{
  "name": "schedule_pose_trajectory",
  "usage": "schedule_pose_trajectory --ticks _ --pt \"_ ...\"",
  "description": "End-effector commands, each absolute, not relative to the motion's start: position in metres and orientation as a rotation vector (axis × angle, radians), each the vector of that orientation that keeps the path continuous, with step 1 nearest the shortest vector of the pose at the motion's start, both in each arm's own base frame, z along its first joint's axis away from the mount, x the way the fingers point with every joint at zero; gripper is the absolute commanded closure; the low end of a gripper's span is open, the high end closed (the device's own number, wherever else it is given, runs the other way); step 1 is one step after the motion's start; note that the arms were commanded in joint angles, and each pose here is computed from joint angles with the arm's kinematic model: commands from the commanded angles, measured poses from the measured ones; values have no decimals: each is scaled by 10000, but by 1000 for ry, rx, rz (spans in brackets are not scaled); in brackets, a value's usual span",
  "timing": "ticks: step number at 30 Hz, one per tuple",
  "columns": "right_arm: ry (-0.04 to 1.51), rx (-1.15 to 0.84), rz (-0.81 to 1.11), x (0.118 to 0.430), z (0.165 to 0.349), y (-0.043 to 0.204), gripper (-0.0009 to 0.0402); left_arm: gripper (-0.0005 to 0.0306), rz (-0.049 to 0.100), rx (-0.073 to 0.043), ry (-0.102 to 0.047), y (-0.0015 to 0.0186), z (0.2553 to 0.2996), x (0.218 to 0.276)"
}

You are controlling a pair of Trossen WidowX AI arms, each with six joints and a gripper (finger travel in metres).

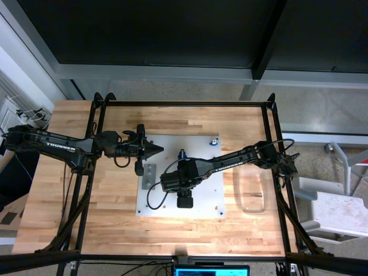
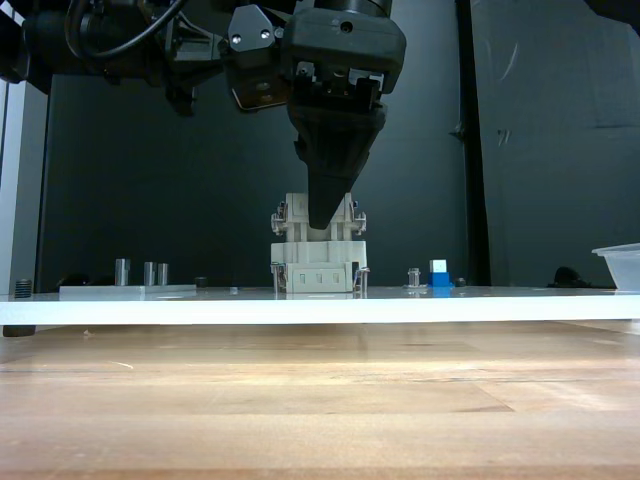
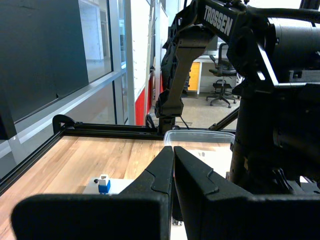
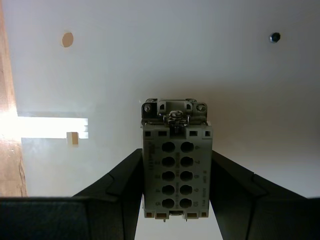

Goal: Remove the HAN10-E connector and place it in the container

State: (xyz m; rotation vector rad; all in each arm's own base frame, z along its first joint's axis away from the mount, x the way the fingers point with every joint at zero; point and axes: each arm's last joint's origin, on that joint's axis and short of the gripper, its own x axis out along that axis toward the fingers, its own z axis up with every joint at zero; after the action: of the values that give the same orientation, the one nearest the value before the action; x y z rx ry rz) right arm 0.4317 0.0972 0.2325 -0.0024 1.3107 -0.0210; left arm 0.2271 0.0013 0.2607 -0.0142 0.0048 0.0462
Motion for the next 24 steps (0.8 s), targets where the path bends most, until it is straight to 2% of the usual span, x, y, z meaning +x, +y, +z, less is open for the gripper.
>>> schedule_pose_trajectory --ticks 1,14,24 --pt "1310 -7 -21 4301 2356 970 349 300 46 -14 5 14 2607 2271" --pt "1253 2 -11 4202 2618 968 342 300 46 -14 5 13 2607 2271" --pt "1252 14 -24 4093 2665 1040 343 300 46 -14 5 13 2607 2271"
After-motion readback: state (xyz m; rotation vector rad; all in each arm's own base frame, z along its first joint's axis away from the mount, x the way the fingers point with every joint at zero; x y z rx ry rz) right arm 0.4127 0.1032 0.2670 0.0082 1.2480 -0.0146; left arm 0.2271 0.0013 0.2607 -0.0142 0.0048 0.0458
